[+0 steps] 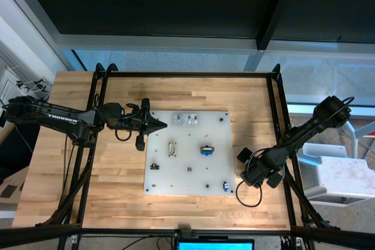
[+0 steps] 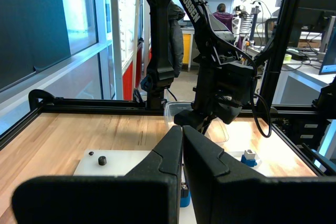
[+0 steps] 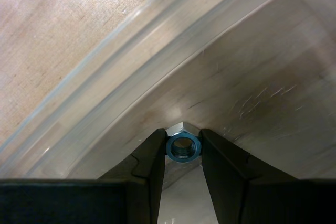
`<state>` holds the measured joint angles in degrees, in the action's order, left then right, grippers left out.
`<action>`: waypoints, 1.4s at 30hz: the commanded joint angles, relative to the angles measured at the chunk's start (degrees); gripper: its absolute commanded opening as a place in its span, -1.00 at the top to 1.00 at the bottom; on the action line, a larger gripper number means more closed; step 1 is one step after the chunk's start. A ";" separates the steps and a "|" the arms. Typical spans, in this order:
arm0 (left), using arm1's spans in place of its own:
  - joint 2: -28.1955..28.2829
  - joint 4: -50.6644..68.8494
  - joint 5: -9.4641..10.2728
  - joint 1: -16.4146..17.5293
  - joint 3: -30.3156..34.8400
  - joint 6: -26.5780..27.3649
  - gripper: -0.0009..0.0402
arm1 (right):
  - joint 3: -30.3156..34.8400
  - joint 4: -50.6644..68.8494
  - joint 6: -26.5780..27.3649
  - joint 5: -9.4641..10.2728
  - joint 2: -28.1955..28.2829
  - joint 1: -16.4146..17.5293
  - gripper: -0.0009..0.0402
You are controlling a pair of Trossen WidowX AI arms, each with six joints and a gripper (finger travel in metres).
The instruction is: Pick the M12 fastener and fasten on the M12 threads
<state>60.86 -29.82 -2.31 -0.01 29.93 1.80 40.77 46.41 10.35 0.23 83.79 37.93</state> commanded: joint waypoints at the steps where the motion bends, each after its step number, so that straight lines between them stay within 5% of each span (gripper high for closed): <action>1: 0.00 -0.04 0.00 0.00 0.02 0.00 0.96 | 0.00 -0.04 0.02 0.02 0.00 0.02 0.63; 12: 0.00 -0.02 0.00 0.00 0.02 0.00 0.96 | 0.20 0.70 -0.02 -0.02 -0.68 0.02 0.87; 21: 0.00 -0.04 0.00 0.00 0.02 0.00 0.96 | 5.09 8.17 1.27 -0.20 -4.22 0.02 0.89; 31: 0.00 -0.02 0.00 0.00 0.02 0.00 0.96 | 16.96 18.34 18.18 -0.70 -3.54 -1.03 0.89; 42: 0.00 -0.04 0.00 0.00 0.02 0.00 0.96 | 30.80 23.74 32.46 -1.14 5.66 -3.32 0.89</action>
<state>60.86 -29.85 -2.28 -0.01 29.95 1.80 70.30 70.13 41.91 -0.69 88.27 34.79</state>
